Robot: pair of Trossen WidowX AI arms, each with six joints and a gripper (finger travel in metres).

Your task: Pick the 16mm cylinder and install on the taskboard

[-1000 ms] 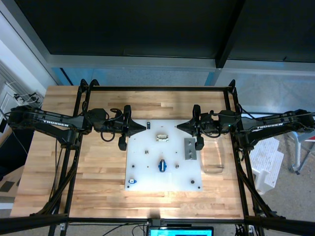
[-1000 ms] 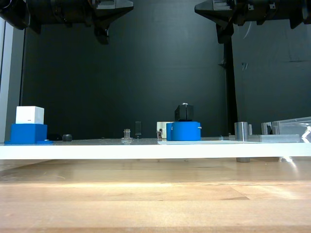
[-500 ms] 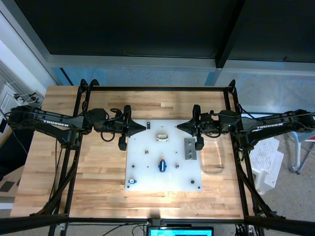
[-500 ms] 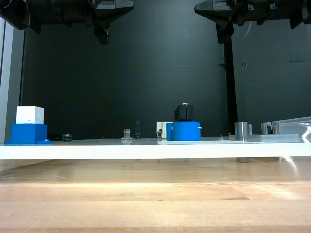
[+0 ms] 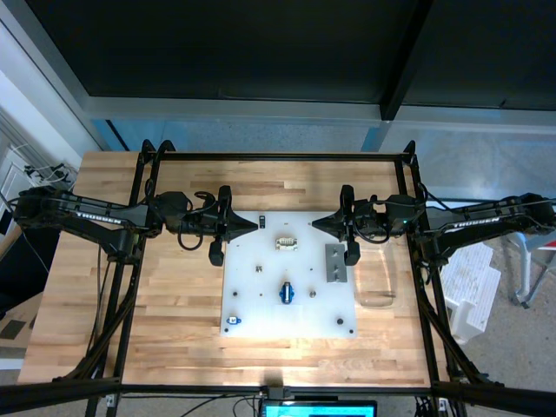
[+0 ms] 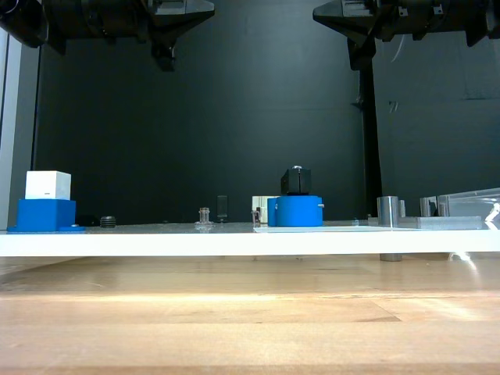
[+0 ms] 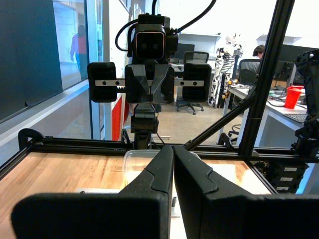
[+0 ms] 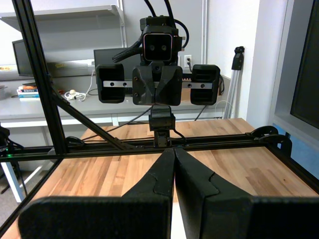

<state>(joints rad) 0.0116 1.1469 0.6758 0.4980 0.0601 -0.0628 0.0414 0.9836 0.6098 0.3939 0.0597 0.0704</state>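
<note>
The white taskboard [image 5: 261,300] lies flat in the middle of the table and shows edge-on in the low view [image 6: 156,241]. A small silvery round peg, the 16mm cylinder by its look [image 5: 314,294] [image 6: 388,211], stands upright on the board just right of the blue fitting [image 5: 286,293] [image 6: 297,211]. My left gripper [image 5: 252,225] [image 7: 173,147] hovers shut and empty high over the board's far left corner. Facing it, my right gripper [image 5: 315,225] [image 8: 173,149] hovers shut and empty over the far right part. Neither is near the peg.
A grey metal block [image 5: 335,262] sits on the board's right side. A clear plastic tray [image 5: 375,280] stands just off the board's right edge. A white cube on a blue base [image 6: 47,203] sits at the board's near left corner. Black frame rails [image 5: 278,156] border the table.
</note>
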